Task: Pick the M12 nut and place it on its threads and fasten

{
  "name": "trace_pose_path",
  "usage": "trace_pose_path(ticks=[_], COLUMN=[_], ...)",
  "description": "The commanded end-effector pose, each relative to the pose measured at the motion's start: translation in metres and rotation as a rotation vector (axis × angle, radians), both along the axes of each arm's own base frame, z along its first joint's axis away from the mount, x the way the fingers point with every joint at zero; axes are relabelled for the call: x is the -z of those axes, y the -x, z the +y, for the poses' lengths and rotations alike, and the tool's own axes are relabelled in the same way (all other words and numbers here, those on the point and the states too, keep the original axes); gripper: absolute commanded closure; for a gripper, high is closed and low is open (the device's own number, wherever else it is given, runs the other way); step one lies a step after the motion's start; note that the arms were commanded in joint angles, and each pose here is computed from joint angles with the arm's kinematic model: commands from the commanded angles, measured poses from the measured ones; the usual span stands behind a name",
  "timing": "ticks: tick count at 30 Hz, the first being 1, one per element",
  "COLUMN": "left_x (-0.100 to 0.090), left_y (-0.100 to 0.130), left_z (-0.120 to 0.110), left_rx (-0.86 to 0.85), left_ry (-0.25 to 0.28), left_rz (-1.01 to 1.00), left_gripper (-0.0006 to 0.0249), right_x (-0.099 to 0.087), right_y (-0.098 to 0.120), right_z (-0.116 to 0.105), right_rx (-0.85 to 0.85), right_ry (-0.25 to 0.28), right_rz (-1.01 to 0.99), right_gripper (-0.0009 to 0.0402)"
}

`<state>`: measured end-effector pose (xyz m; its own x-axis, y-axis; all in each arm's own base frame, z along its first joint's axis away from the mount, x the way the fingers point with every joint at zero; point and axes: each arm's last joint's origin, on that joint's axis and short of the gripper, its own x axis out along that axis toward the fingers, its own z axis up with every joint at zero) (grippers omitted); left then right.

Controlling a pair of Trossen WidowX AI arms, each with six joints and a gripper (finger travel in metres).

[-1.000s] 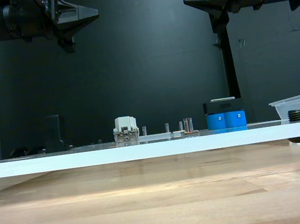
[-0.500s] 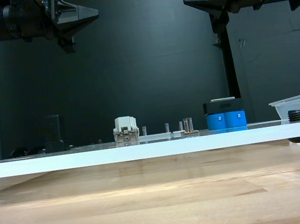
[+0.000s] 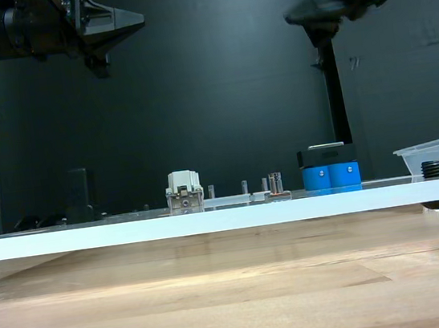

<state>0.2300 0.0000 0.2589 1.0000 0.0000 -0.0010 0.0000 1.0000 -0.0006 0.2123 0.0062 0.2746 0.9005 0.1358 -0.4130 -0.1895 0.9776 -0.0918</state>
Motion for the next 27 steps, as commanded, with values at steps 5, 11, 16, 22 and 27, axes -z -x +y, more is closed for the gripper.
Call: trace_pose_path(ticks=[5, 11, 16, 22, 27], left_x=[0.000, 0.000, 0.000, 0.000, 0.000], left_y=[0.000, 0.000, 0.000, 0.000, 0.000], left_z=[0.000, 0.000, 0.000, 0.000, 0.000], left_rx=[0.000, 0.000, 0.000, 0.000, 0.000], left_ry=[0.000, 0.000, 0.000, 0.000, 0.000], left_rz=[0.000, 0.000, 0.000, 0.000, 0.000], left_gripper=[0.0243, 0.0243, 0.0243, 0.0243, 0.0243], right_x=[0.005, 0.015, 0.024, 0.028, 0.027], right_y=[0.013, 0.024, 0.033, 0.051, 0.055], right_z=[0.019, 0.038, 0.046, 0.047, 0.047], right_rx=[-0.243, -0.445, -0.544, -0.645, -0.698], right_ry=[0.215, 0.328, 0.395, 0.664, 0.705], right_rz=[0.437, 0.683, 0.826, 0.966, 0.988], right_gripper=[0.0393, 0.0393, 0.0393, 0.0393, 0.0381])
